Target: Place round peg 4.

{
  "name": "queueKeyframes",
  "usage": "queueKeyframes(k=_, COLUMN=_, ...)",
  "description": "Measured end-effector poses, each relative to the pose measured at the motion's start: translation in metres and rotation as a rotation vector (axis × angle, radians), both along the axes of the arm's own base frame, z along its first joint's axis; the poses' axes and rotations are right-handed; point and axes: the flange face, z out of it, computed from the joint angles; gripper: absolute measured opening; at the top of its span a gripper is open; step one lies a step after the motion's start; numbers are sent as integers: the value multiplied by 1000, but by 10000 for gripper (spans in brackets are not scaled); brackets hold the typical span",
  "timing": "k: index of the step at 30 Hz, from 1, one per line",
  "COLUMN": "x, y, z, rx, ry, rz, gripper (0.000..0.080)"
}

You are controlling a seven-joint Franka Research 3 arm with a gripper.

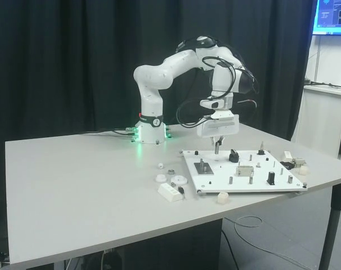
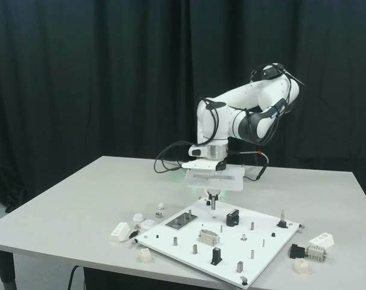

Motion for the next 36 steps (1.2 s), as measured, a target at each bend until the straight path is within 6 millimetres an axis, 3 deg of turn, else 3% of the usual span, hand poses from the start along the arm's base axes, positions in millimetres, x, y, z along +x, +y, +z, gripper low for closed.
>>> queueKeyframes(k=23, x=3, y=3, z=7, rx=9, ry=-13, rz=-12, gripper=147)
queueKeyframes(k=28, x=8, y=15, z=12, rx=34, ry=-22, rz=-16, gripper=147)
queueKeyframes(k=36, x=18, y=55, z=26, rx=79, ry=-48, rz=-35, gripper=147)
